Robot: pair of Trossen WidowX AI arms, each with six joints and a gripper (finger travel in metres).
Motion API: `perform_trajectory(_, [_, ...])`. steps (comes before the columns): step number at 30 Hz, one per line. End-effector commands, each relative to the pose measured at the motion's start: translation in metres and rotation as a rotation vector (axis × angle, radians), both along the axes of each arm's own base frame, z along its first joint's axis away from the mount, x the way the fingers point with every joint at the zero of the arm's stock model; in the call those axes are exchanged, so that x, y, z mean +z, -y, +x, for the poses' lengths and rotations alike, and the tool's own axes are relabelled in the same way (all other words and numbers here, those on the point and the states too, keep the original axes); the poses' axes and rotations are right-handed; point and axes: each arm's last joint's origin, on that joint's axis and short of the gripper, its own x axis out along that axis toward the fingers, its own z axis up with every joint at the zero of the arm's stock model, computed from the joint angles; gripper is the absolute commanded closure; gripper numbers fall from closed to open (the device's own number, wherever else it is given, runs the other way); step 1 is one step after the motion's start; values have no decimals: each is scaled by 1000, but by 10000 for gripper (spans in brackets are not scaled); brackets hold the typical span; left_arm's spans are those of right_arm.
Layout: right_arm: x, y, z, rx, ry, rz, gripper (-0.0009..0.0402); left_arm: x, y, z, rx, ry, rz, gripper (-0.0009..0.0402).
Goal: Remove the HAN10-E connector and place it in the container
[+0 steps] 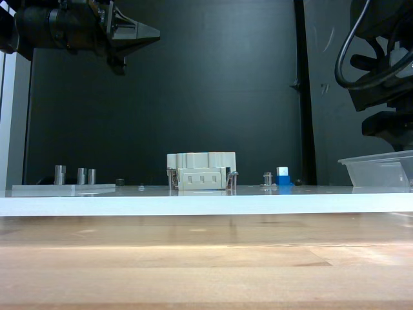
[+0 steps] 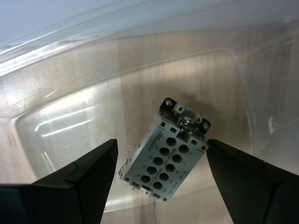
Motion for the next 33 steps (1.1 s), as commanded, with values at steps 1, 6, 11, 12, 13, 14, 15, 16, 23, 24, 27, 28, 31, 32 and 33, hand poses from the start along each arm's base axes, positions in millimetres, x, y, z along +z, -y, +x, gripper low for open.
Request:
perform_trajectory(1, [6,1,-2,0,21,9,131,0,0,0,0,0,0,393])
perform_trajectory(6, [18,5,-11,1,41,25,140,0,0,0,0,0,0,393])
perform_trajectory(11, [34,8,-19,2,67,40,151,0,0,0,0,0,0,393])
perform_trajectory(12, [38,9,-20,2,64,39,152,0,0,0,0,0,0,393])
perform_trajectory(13, [43,9,-21,2,62,36,154,0,0,0,0,0,0,393])
perform_trajectory(14, [47,10,-22,1,60,31,156,0,0,0,0,0,0,393])
perform_trajectory(15, [51,11,-23,1,59,29,158,0,0,0,0,0,0,393])
perform_trajectory(16, [55,11,-24,2,56,26,159,0,0,0,0,0,0,393])
perform_trajectory(23, [68,14,-32,4,56,26,168,0,0,0,0,0,0,393])
perform_trajectory(24, [70,15,-32,4,64,29,170,0,0,0,0,0,0,393])
perform_trajectory(27, [73,16,-34,4,79,36,176,0,0,0,0,0,0,393])
perform_trajectory(28, [74,16,-34,4,81,36,178,0,0,0,0,0,0,393])
perform_trajectory(31, [74,16,-35,7,82,37,184,0,0,0,0,0,0,393])
perform_trajectory(32, [74,16,-35,13,82,35,186,0,0,0,0,0,0,393])
perform_trajectory(33, [74,16,-35,14,82,35,187,0,0,0,0,0,0,393])
